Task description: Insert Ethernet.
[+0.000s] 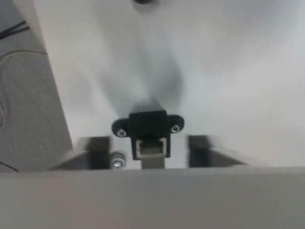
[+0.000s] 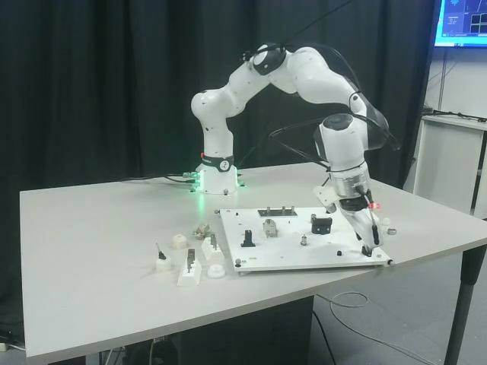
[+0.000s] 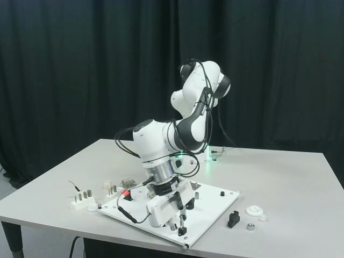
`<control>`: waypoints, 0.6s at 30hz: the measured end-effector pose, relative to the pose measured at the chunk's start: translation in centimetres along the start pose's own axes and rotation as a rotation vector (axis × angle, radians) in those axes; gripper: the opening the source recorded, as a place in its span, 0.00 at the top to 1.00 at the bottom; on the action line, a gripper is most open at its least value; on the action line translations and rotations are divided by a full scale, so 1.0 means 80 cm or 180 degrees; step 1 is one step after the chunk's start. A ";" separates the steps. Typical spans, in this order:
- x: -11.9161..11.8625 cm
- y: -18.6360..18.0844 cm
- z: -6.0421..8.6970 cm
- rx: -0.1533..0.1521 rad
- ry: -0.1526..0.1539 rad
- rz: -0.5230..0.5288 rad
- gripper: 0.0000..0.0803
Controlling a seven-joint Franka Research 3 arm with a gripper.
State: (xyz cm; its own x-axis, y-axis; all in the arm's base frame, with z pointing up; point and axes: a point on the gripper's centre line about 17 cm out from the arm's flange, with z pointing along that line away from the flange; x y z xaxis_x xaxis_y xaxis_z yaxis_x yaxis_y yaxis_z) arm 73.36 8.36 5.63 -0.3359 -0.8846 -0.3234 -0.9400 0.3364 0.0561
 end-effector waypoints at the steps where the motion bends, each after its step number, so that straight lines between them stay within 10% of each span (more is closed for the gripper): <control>1: 0.000 -0.001 0.000 0.0006 0.0005 -0.0003 0.43; 6: -0.001 -0.010 -0.005 0.0045 0.0023 -0.0030 0.43; 7: -0.002 -0.011 -0.007 0.0052 0.0025 -0.0036 0.09; 18: -0.009 -0.020 -0.030 0.0062 0.0050 -0.0114 0.02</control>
State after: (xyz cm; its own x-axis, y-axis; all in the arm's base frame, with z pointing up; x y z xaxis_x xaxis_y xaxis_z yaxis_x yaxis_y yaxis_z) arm 74.98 7.67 8.01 -0.3031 -0.9011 -0.3101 -0.9502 0.3106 0.0262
